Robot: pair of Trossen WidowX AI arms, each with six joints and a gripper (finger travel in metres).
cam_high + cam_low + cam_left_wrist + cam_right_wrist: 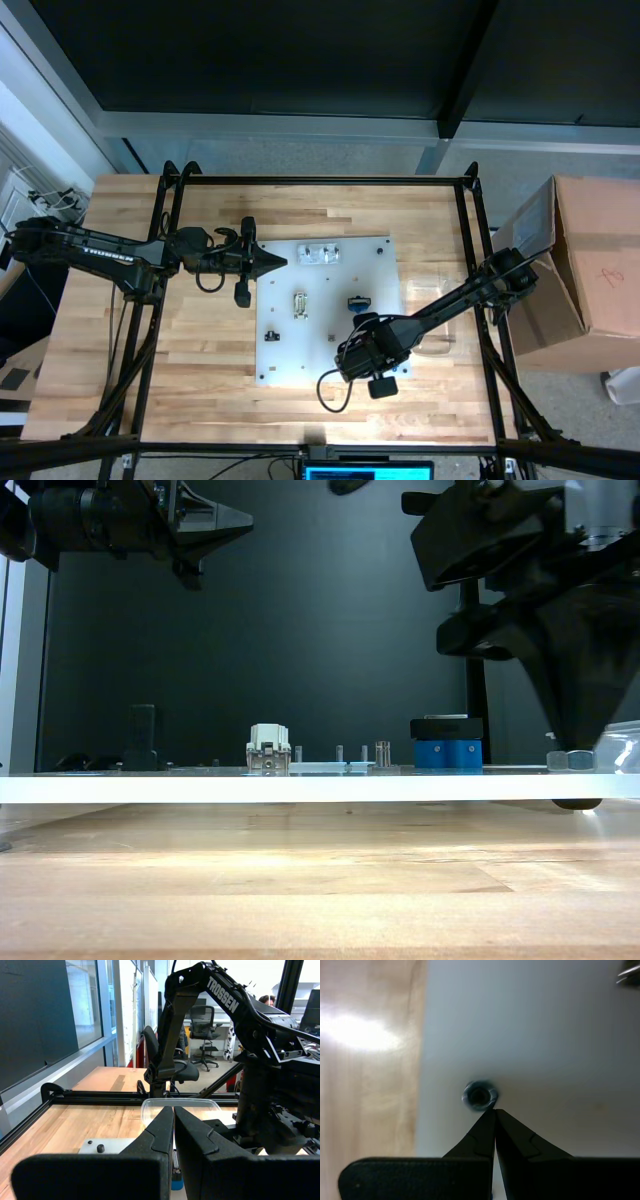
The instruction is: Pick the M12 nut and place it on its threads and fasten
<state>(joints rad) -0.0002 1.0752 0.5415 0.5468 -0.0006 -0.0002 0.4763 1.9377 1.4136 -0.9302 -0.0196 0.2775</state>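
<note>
You see the right gripper (495,1111) low over the white board (545,1035), near its near right edge. Its fingers are pressed together and nothing is between them. The M12 nut (479,1096) is not held. It lies flat just in front of the fingertips, touching them or almost. Its hole looks dark, and in the low view it sits at board level with no ribs showing, but you cannot tell surely whether it is on its stud. The left gripper (173,1109) hangs high over the board's left edge, with its fingers also pressed together and empty.
</note>
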